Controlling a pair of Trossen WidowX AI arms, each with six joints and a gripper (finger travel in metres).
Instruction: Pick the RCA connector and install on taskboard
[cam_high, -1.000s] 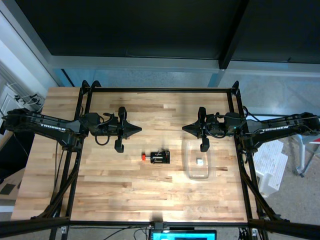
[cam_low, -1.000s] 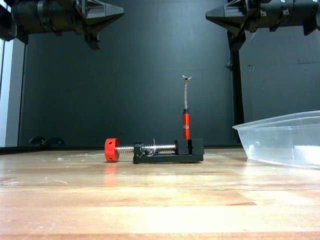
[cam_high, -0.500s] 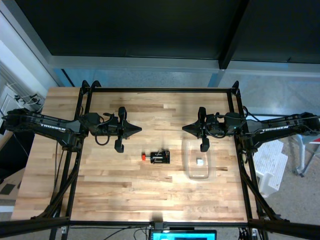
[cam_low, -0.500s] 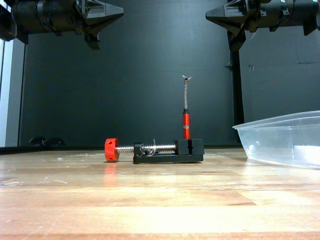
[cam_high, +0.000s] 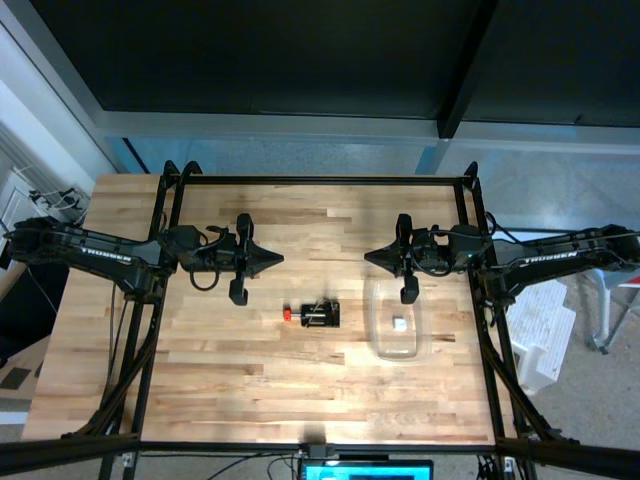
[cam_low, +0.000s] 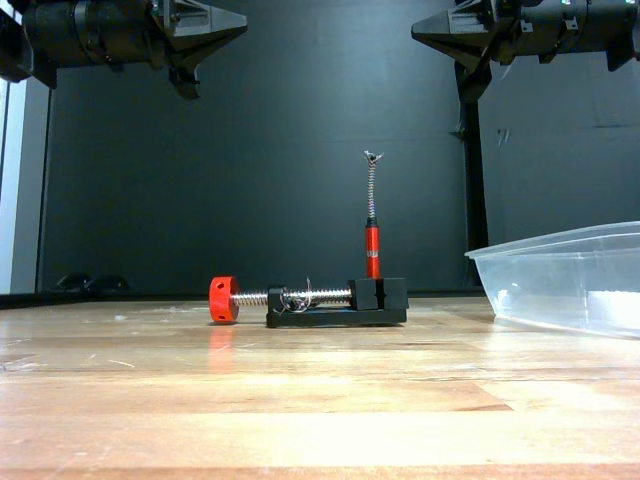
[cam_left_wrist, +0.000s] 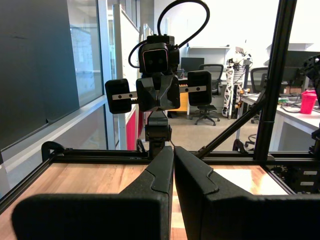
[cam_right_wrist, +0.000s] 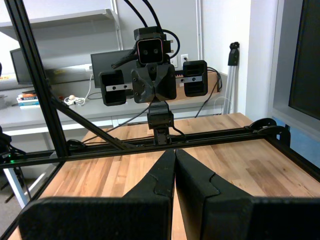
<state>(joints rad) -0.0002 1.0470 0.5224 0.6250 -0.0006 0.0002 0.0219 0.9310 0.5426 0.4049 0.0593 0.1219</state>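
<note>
Aloft, left claw and right claw hung clenched, empty, tips facing; the taskboard lay nearer the table's near edge.

High view looks down, low view level; both share the taskboard.

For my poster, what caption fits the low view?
Black taskboard block with red knob on wooden table; left gripper and right gripper hang shut high above.

RCA connector too small to pick out anywhere around the taskboard; low view's edges clip the left gripper above-left of it, the right gripper above-right, and the clear tray to its right.
</note>
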